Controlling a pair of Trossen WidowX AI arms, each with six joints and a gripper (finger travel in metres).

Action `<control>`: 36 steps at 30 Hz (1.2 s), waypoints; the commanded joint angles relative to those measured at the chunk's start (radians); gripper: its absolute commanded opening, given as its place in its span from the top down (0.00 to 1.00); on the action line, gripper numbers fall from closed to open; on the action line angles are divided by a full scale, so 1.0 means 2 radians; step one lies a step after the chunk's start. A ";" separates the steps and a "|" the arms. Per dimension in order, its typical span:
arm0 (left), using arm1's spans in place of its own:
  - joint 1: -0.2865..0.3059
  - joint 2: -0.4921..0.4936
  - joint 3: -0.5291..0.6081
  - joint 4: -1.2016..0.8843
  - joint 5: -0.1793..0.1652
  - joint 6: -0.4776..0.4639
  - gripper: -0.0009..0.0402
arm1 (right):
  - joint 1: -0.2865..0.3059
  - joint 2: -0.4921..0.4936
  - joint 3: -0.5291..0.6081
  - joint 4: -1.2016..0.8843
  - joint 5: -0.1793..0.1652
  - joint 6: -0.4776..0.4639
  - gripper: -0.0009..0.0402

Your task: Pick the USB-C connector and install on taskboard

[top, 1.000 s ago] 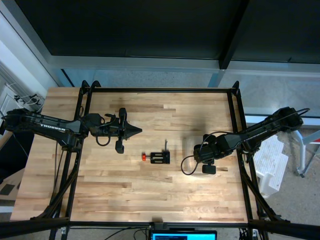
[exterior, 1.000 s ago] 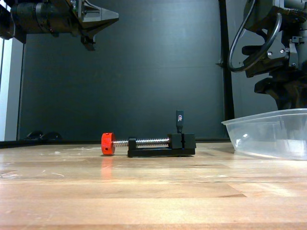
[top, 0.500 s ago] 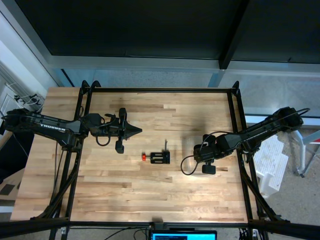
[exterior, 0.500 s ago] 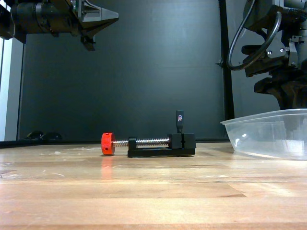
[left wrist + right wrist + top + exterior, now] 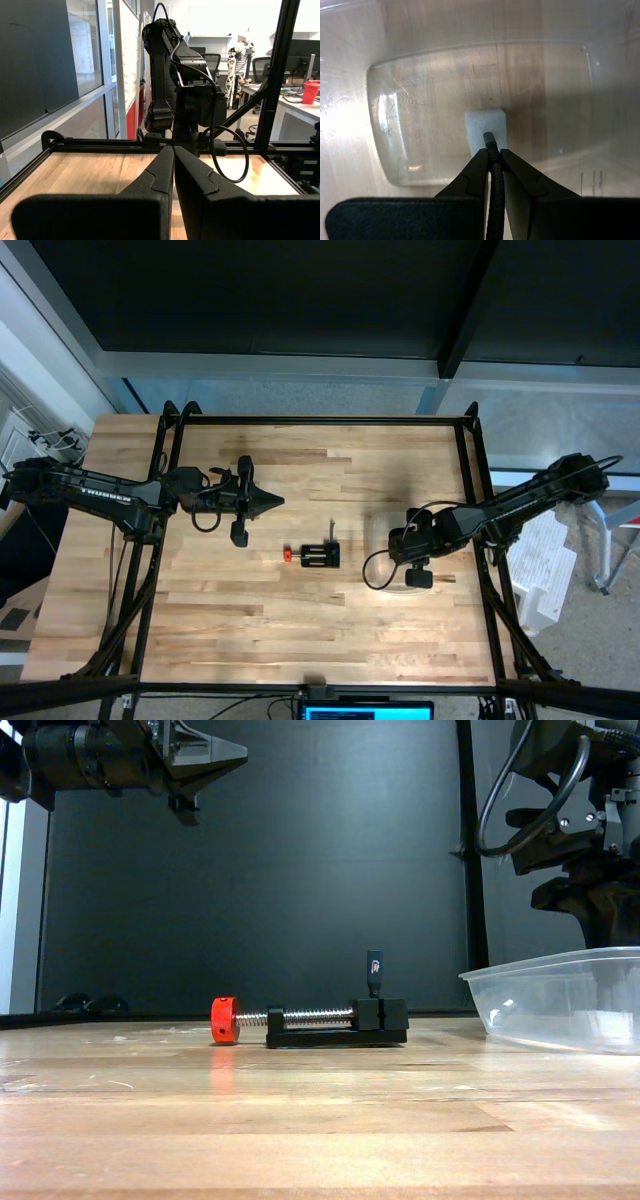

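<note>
The taskboard (image 5: 314, 556) is a small black block with a red-orange knob (image 5: 224, 1019), lying mid-table with a short dark post (image 5: 374, 972) standing upright on it. My right gripper (image 5: 492, 152) points down into the clear plastic tray (image 5: 560, 1005) and is shut on the USB-C connector (image 5: 490, 142), a thin dark stick whose tip hangs over a white square piece (image 5: 485, 122). The right arm (image 5: 430, 535) is to the right of the taskboard. My left gripper (image 5: 173, 150) is shut on nothing and held high above the table, up and left of the taskboard (image 5: 335, 1025).
A black frame (image 5: 320, 421) runs along the table's far and side edges. The tray's wall (image 5: 375, 115) surrounds the white piece. Bare wood lies between the taskboard and the tray, and along the near edge.
The right arm has shifted very slightly up over the tray. The left arm and the taskboard have not moved.
</note>
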 commanded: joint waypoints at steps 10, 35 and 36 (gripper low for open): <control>0.000 0.000 0.000 0.000 0.000 0.000 0.98 | -0.001 -0.020 0.067 -0.089 0.000 0.000 0.98; 0.000 0.000 0.000 0.000 0.000 0.000 0.98 | -0.006 0.002 0.153 -0.140 0.000 0.027 0.98; 0.000 0.000 0.000 0.000 0.000 0.000 0.98 | -0.007 0.005 0.160 -0.141 0.001 0.026 0.98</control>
